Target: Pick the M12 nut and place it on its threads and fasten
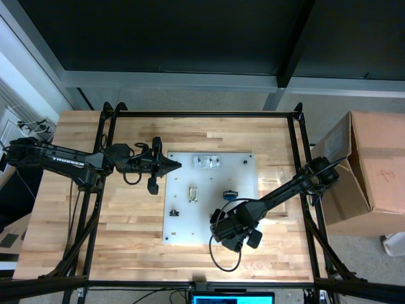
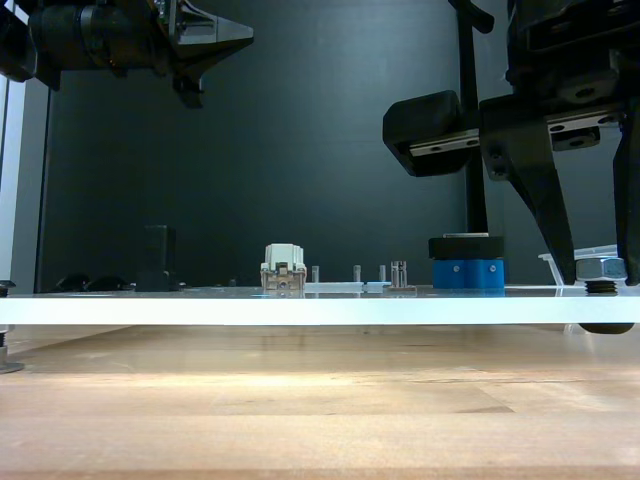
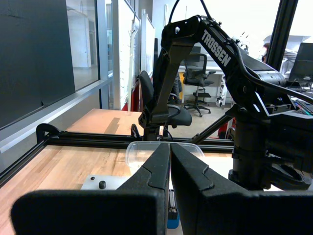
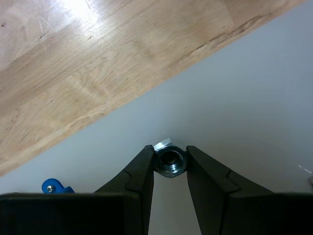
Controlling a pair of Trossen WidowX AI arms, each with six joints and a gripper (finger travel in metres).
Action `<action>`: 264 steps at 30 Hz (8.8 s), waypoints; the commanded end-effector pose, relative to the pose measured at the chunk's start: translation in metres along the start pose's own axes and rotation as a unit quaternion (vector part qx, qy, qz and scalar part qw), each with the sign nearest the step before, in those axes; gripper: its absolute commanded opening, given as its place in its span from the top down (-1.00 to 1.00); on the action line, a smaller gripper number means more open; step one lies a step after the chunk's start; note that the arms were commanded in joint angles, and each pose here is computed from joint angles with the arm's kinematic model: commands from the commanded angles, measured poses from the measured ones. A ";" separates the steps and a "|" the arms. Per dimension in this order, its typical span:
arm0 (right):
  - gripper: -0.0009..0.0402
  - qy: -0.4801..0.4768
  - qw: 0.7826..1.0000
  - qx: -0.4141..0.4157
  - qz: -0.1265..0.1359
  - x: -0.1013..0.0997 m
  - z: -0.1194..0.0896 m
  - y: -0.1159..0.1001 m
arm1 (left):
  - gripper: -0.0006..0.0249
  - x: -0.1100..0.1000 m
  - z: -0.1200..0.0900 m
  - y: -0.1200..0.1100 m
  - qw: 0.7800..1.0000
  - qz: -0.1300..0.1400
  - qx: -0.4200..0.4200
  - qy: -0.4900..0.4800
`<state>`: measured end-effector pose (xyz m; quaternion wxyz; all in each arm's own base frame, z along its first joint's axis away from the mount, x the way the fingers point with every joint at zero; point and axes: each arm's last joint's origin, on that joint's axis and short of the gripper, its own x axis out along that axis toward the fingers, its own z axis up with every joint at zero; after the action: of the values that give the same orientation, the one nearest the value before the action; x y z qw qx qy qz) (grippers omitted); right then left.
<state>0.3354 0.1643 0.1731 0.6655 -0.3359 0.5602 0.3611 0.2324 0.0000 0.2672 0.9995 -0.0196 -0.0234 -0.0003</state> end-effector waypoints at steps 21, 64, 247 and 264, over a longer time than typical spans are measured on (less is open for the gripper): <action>0.96 0.018 0.999 0.042 0.008 -0.003 0.010 -0.005 | 0.95 0.000 0.000 0.000 1.000 0.000 0.000 0.000; 0.96 0.028 0.724 0.689 -0.021 0.003 0.014 -0.001 | 0.95 0.000 0.000 0.000 1.000 0.000 0.000 0.000; 0.96 0.020 0.891 0.445 -0.087 -0.018 0.009 0.013 | 0.95 0.000 -0.003 0.000 1.000 0.001 0.000 0.016; 0.96 0.020 0.909 0.412 0.064 -0.014 0.013 0.025 | 0.95 0.000 -0.003 0.000 1.000 0.001 0.000 0.018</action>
<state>0.3188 0.1883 0.1863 0.7015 0.0077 0.6975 0.1460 0.2325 0.0000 0.2638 0.9998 -0.0196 -0.0064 0.0001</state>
